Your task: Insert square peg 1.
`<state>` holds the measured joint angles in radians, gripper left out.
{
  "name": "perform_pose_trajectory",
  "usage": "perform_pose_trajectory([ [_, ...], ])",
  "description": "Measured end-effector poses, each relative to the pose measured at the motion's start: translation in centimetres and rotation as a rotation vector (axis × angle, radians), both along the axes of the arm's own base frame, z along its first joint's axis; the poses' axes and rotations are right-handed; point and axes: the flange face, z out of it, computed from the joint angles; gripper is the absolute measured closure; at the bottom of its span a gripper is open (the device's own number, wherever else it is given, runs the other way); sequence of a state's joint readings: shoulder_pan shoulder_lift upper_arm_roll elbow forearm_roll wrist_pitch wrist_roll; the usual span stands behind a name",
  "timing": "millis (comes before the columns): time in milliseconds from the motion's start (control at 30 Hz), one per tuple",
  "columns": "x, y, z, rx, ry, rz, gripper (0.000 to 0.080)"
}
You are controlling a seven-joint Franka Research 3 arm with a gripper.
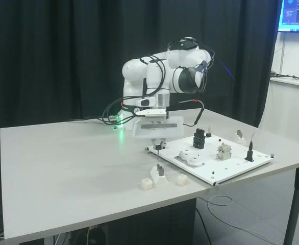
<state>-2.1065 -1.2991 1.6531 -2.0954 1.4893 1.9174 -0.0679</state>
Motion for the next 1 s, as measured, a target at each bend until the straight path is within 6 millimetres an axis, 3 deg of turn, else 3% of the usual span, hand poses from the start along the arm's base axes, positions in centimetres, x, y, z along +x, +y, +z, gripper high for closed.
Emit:
perform_pose_trajectory([
  [500, -0.2, 1.6, 0.8, 0.020, 0.021, 0.143, 0.0774],
  [1000, 0.2, 6.2, 1.6, 0.037, 0.031, 0.310, 0.0774],
])
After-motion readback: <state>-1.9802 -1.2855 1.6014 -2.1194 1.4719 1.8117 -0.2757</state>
